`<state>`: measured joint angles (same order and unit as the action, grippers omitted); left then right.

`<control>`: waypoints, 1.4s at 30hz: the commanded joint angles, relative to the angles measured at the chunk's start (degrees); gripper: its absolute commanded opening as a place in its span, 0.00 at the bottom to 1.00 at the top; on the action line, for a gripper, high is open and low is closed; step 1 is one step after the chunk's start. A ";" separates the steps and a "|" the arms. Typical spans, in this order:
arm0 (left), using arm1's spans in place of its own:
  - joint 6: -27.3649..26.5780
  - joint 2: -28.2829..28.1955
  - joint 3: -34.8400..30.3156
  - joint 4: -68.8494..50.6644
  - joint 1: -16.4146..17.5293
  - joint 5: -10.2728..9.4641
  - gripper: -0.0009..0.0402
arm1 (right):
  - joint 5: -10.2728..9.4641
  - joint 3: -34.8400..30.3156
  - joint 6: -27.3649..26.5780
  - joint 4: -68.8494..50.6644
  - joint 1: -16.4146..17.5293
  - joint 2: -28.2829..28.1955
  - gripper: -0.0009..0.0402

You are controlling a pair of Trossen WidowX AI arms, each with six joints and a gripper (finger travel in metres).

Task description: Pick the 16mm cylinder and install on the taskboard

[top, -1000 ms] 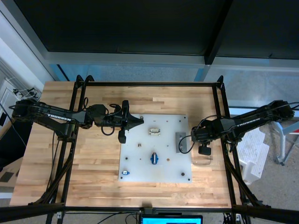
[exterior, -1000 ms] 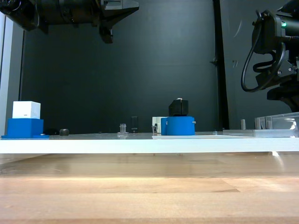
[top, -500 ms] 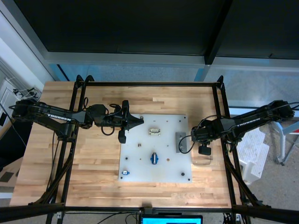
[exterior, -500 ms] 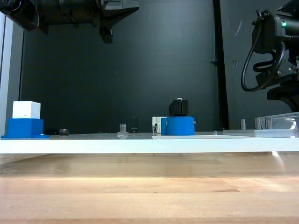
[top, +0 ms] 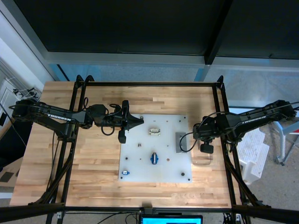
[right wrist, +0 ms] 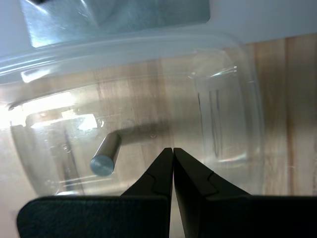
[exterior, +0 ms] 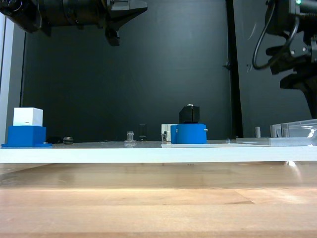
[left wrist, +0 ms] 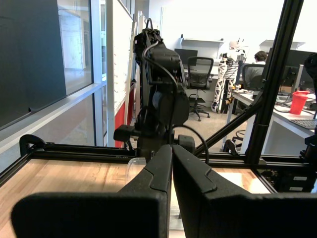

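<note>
The 16mm cylinder (right wrist: 105,158), a small grey metal peg, sits inside the clear plastic tray (right wrist: 233,99) with its round end face toward the camera. My right gripper (right wrist: 173,149) hangs above the tray beside the peg, shut with nothing between its fingers. From above, the right gripper (top: 204,141) is over the tray (top: 202,158), just right of the white taskboard (top: 140,161). My left gripper (top: 141,121) is shut and empty, held high over the board's far left corner; its fingertips meet in the left wrist view (left wrist: 172,147).
The board carries a grey metal block (top: 181,142), a beige connector (top: 154,132), a blue fitting (top: 153,158) and a small blue connector (top: 124,173). A black frame (top: 149,84) surrounds the wooden table. The low view shows the blue fitting (exterior: 190,133) and a white cube on a blue base (exterior: 27,128).
The right arm has risen and shifted slightly to the right over the tray. The left arm has not moved.
</note>
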<state>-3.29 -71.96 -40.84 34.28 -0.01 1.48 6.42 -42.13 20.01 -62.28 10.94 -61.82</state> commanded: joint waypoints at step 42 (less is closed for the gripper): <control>0.00 -0.02 -0.02 0.02 0.00 0.00 0.02 | -1.97 -4.94 -0.11 -6.47 9.88 3.17 0.25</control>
<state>-3.29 -71.96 -40.86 34.30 -0.01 1.48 4.27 -47.05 19.53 -68.82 20.75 -58.59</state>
